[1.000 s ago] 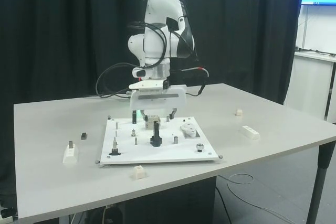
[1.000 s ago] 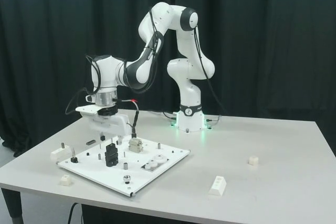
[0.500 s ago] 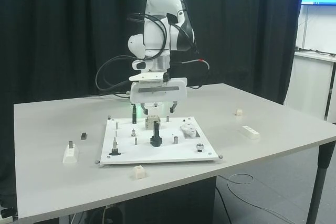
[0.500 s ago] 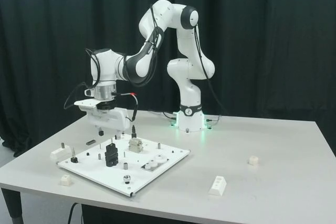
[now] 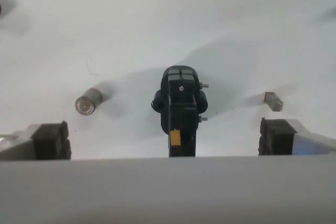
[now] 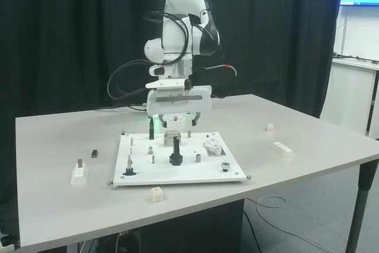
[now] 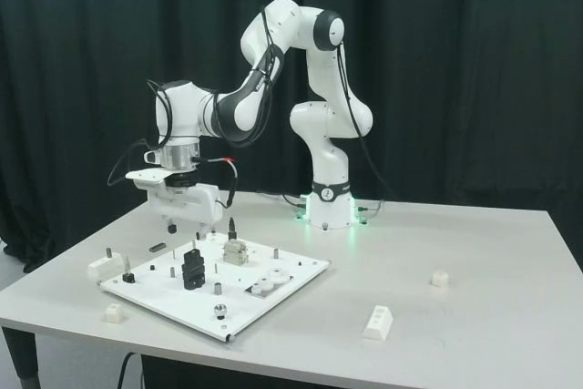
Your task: Pick square peg 3.
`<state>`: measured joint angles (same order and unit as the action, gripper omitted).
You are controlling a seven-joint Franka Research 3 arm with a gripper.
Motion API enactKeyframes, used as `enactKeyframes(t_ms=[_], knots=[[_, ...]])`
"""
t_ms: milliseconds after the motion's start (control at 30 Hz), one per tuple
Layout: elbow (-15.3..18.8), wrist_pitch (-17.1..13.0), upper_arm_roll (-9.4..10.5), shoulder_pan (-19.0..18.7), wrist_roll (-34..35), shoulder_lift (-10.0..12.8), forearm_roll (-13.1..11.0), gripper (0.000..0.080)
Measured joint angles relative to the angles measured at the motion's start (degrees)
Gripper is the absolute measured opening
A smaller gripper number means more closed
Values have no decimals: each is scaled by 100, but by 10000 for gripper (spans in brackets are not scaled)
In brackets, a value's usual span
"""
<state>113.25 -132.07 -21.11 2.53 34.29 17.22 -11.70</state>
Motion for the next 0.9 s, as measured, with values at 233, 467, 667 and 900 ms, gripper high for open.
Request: enactKeyframes(t_ms=[233,467,667,900], knots=[[-36,1,-4,0,0,0,13,800],[-95,11,-17,0,0,0,55,800],[-146,12,-26,0,1,0,102,800],[-223,12,-52,3,1,17,123,800]])
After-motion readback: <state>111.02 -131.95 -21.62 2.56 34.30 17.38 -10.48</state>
